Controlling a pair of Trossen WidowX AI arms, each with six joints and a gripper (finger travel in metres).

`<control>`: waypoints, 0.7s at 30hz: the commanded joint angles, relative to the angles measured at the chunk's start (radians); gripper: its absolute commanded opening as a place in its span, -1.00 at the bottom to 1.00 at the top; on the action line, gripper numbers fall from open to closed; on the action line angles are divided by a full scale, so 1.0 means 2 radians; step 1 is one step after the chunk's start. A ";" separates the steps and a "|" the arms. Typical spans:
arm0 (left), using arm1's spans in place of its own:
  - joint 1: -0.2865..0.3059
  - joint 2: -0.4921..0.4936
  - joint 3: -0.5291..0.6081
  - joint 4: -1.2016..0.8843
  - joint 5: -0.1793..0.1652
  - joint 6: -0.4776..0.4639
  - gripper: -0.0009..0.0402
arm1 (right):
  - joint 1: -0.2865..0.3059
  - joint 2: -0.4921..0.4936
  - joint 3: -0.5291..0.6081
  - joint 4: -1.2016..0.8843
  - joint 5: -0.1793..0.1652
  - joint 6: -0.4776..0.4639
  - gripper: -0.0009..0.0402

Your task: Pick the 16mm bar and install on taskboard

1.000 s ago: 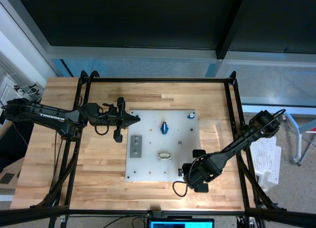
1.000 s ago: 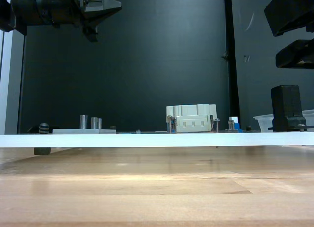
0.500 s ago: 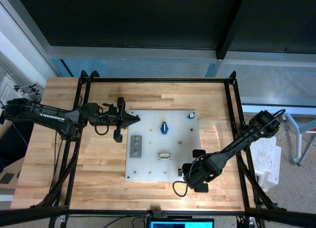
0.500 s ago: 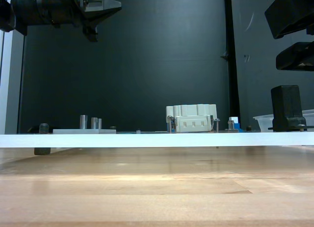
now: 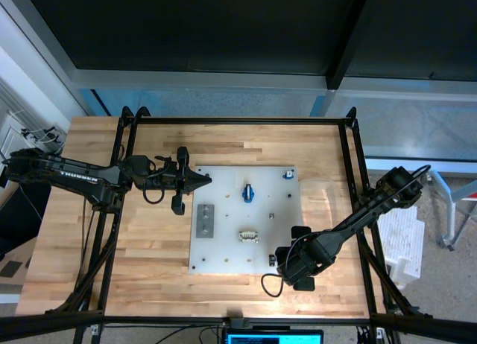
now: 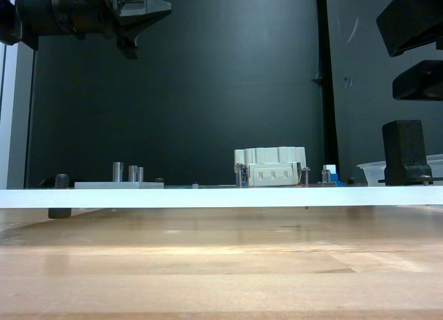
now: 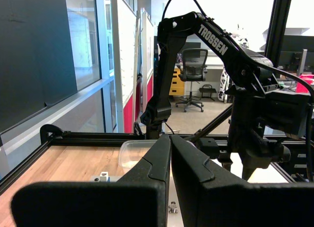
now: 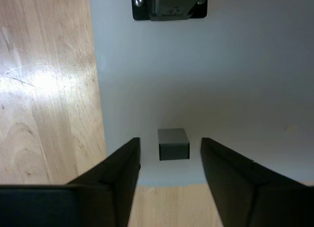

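Observation:
The 16mm bar [image 8: 173, 144], a short grey metal piece, lies on the white taskboard [image 8: 230, 70] close to the board's edge. My right gripper [image 8: 169, 142] hangs open above it, one finger on each side of the bar and neither touching it. From above, the right gripper [image 5: 281, 260] is at the near right corner of the taskboard [image 5: 223, 247]. My left gripper [image 5: 205, 179] is shut on nothing and hovers high over the board's far left edge, its fingers [image 7: 169, 153] pressed together.
On the board are a grey two-hole block [image 5: 204, 220], a blue piece [image 5: 248, 193], a silver connector [image 5: 248, 236] and a small black part [image 8: 169, 3] just beyond the bar. A clear plastic tray [image 5: 317, 191] sits right of the board. Black frame rails border the table.
The right gripper has shifted very slightly over the board's near right corner. The left arm has not moved.

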 commanded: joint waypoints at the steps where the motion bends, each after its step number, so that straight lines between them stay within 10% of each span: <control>1: 0.000 0.000 0.000 0.000 0.000 0.000 -0.96 | 0.000 0.000 0.004 -0.001 0.001 -0.002 0.10; 21: 0.000 0.000 0.000 0.000 0.000 0.000 -0.96 | 0.000 -0.005 0.031 -0.043 0.002 -0.017 0.27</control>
